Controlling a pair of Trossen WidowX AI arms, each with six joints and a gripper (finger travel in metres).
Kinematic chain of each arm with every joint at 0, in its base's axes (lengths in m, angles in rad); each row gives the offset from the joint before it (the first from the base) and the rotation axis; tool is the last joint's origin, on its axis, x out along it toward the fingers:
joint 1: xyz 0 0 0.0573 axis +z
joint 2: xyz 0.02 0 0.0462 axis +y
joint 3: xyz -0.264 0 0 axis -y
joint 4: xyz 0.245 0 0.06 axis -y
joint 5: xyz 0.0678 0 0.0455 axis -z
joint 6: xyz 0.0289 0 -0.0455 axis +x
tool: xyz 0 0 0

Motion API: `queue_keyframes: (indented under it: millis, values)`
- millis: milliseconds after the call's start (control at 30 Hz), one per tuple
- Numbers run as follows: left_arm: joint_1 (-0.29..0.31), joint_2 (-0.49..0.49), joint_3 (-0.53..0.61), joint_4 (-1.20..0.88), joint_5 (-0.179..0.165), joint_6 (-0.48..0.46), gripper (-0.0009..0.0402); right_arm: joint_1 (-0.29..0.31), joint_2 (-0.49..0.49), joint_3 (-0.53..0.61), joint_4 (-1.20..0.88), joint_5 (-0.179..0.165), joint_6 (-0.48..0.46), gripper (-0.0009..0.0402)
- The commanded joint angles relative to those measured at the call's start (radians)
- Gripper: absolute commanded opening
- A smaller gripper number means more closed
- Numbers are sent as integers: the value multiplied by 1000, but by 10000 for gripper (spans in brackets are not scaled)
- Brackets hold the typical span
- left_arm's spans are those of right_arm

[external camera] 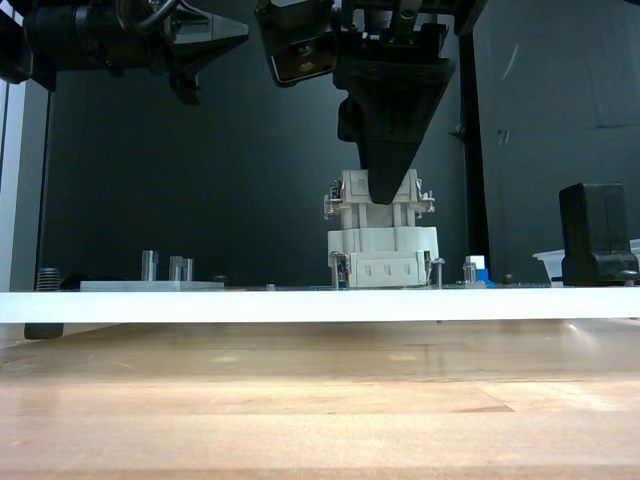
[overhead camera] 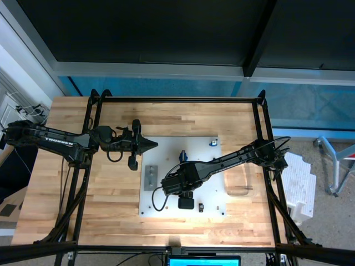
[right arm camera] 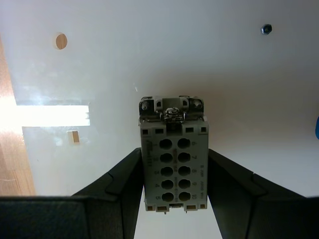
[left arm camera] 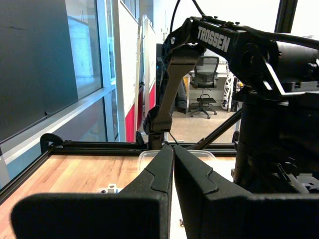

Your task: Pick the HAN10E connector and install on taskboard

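1. Right gripper point(right arm camera: 173, 172) is clamped on the HAN10E connector point(right arm camera: 173, 158), its two black fingers point(right arm camera: 122, 174) pressed against the block's long sides; it hangs low over the middle of the taskboard point(overhead camera: 166, 208).
2. Left gripper point(overhead camera: 145, 145) hovers well apart, near the board's far left corner; it holds nothing and its fingers lie closed together.
3. In the low view the connector point(external camera: 380, 205) stands on the wider beige socket point(external camera: 382, 258), touching it; whether it is fully seated I cannot tell.
4. The step in hand, as I judge it, is pressing the block home; push straight down, keep it square to the socket so neither end leads, and release only once it sits level.
5. The pin-hole face points up toward the wrist camera, showing two columns of five holes; a metal screw clamp sits at one end.
6. The long axis lies flat, parallel to the finger pads; it seems to run across the table, left to right.
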Motion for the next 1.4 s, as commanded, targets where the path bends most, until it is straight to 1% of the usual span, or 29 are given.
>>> queue_keyframes:
  millis: [33, 600, 1267, 1400]
  values:
    - [0, 0, 0, 0, 0, 0, 1, 0, -14, -27, 13, 0, 0, 4]
    - [0, 0, 0, 0, 0, 0, 1, 5, -24, -38, 17, -11, 1, 4]
    - [0, 0, 0, 0, 0, 0, 1, 11, -24, -38, 30, -9, -3, 4]
    - [0, 0, 0, 0, 0, 0, 1, 10, -13, -38, 37, -10, -20, 4]
